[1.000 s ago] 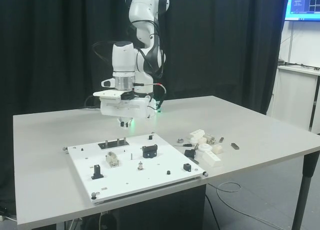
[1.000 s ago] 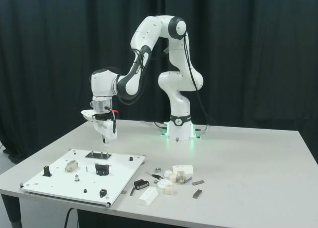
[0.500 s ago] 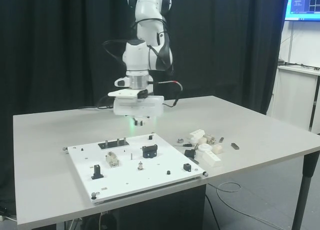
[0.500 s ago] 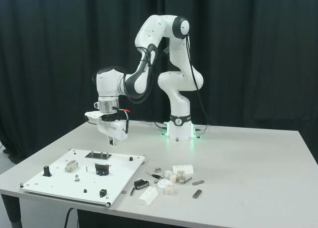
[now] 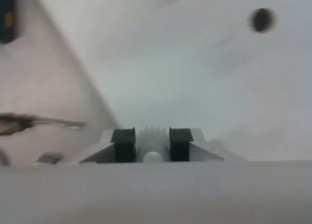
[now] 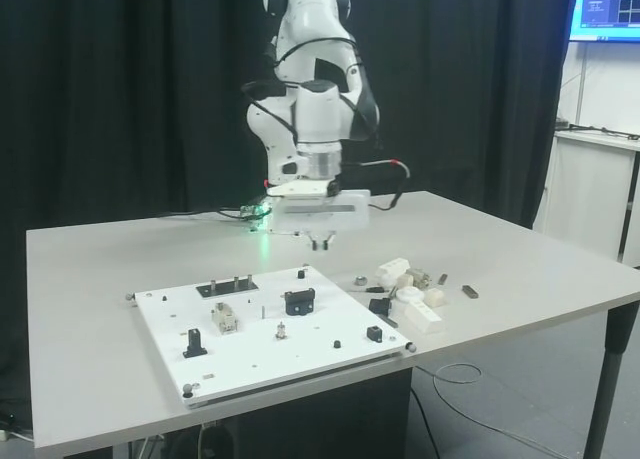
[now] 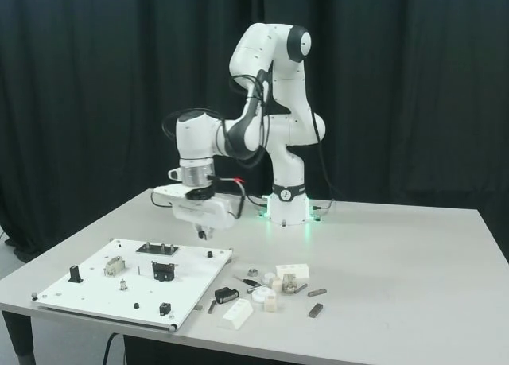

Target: Place small gear.

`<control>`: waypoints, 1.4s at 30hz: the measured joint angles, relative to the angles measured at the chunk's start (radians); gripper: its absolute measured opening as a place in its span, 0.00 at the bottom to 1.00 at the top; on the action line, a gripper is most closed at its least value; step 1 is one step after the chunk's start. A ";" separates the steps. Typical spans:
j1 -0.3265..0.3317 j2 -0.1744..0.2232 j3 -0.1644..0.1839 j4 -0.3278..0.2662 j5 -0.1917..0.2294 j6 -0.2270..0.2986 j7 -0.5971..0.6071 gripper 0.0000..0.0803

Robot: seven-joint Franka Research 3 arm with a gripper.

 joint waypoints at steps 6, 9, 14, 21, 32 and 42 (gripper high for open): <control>0.064 0.003 0.013 0.000 0.001 0.000 0.016 0.18; 0.092 0.005 0.023 0.000 0.001 0.001 0.032 0.18; 0.138 0.012 0.037 0.000 0.001 0.005 0.045 0.18; 0.196 0.029 0.069 0.003 0.003 0.035 0.096 0.18; 0.265 0.082 0.143 0.027 0.003 0.107 0.172 0.18; 0.292 0.144 0.219 0.088 0.003 0.126 0.254 0.18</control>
